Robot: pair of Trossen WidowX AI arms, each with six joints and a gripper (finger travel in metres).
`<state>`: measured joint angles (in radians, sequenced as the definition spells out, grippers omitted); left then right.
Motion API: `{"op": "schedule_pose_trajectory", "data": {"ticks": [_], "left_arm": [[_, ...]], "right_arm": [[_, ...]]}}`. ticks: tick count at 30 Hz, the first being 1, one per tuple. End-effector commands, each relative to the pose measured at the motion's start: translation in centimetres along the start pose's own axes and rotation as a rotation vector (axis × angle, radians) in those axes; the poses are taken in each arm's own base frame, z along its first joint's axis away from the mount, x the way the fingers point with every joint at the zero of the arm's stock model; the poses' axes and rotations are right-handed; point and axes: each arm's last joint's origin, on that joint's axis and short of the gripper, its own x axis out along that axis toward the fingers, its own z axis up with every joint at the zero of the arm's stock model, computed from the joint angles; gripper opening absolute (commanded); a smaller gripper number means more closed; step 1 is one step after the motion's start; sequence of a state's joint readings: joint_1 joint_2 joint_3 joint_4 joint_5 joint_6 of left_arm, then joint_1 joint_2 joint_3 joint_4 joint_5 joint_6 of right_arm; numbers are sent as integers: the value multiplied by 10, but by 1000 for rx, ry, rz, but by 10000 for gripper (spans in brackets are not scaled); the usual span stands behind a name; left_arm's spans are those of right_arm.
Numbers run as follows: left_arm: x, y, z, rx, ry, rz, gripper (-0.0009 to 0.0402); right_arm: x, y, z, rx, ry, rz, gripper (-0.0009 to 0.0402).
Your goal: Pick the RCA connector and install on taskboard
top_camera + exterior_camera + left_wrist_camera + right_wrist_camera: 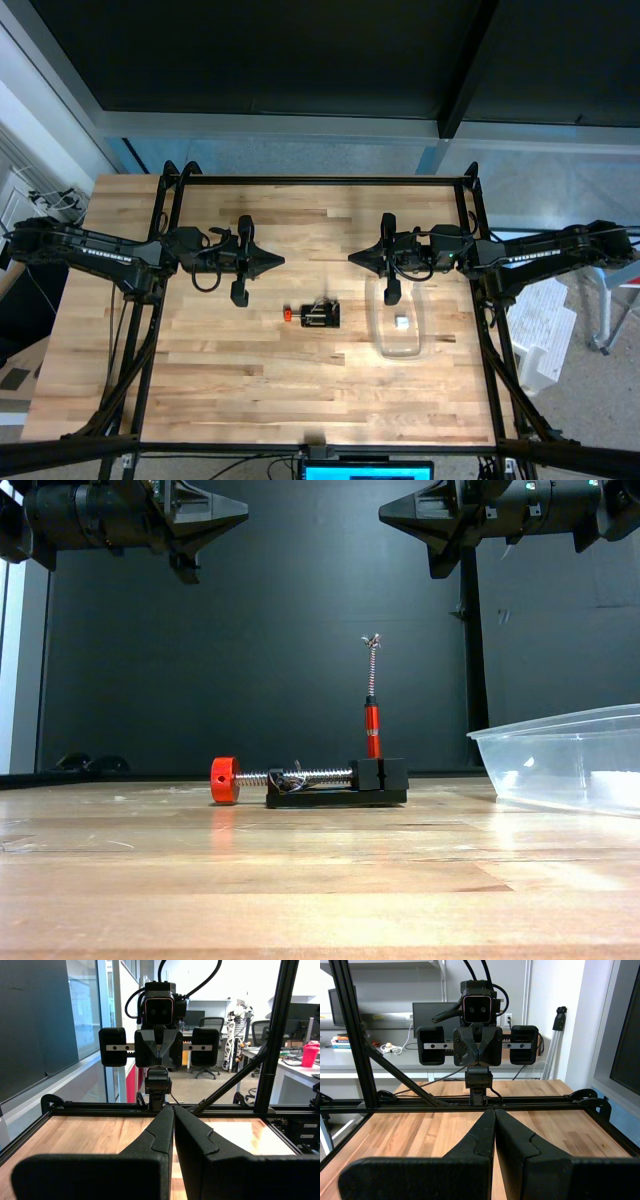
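While 2 arms hang parked above the wooden table [200, 380], step 1, picking the RCA connector, is judged not yet begun.

Left gripper [281, 262]: left of centre, raised, fingers [159, 1132] pressed together, empty. Right gripper [352, 259]: raised near the far end of the clear plastic tray [570, 760], fingers [481, 1135] pressed together, empty. Taskboard [320, 316]: mid-table, between the arms; long axis left-right, red knob [288, 314] pointing toward the left arm, a red upright post [371, 725] with coiled spring at the opposite end. RCA connector: not made out in any of 4 views, so position, long axis and heading cannot be told; the tray shows only a white cube [401, 322]. Next move calls for locating the plug, then parting 1 gripper's fingers and descending.
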<state>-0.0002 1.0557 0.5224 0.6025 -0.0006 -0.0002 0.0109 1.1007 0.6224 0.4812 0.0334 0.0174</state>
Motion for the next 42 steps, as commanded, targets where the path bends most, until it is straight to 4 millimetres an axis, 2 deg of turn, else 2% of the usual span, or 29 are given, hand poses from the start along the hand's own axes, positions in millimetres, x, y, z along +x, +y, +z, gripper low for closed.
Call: {"op": "schedule_pose_trajectory", "data": {"ticks": [1,42], "left_arm": [[0,0,0,0,-1,0,0],[0,0,0,0,-1,0,0]], "right_arm": [[0,0,0,0,2,0,0],[0,0,-2,-1,21,0,0]]}}
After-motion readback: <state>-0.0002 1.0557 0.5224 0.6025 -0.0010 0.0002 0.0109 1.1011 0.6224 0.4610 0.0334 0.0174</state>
